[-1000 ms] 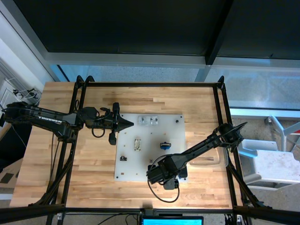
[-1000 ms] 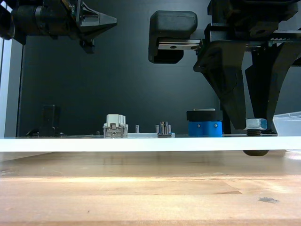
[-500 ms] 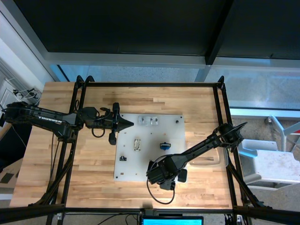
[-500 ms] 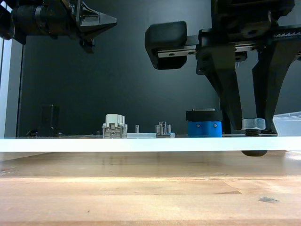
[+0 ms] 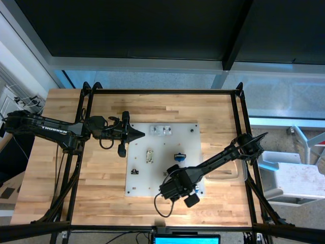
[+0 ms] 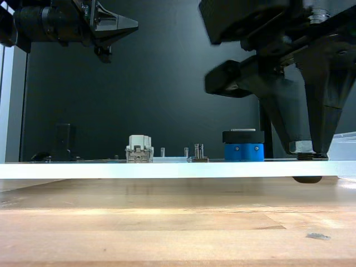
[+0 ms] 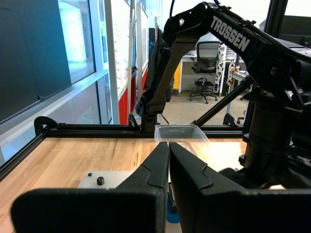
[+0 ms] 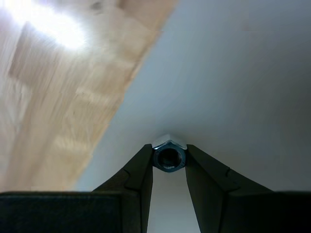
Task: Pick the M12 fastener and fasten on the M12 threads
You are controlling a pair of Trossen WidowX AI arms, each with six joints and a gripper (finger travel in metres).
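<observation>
Two grippers are in view, and only one is working. At the left, the left gripper (image 5: 140,134) hangs high over the left edge of the white board (image 5: 137,175) with its fingers pressed together and nothing between them, which the left wrist view confirms.

Further right, the board carries one grey connector (image 6: 138,149) and one blue-and-black part (image 6: 242,147). Neither belongs to this task.

Further right again, the right gripper (image 6: 309,149) is down at the board's near right edge, pinching the single M12 fastener (image 8: 168,145) between its fingertips (image 8: 142,162). In the right wrist view the nut is held across two opposite flats with white board behind it, so it is over the board and not in the tray. In the low view it sits just on top of the one M12 threads (image 6: 307,158), a dark stub at board level, and appears to be on its stud. The high view cannot confirm this because the arm covers the spot.

The nut is probably light, rigid and smooth-sided. It will not deform, but it could slip or tilt in the pinch and start cross-threaded. The flats look like the right place to hold it, square to the stud.

At the far right, one clear tray (image 5: 229,176) lies on the table just beside the board.
</observation>
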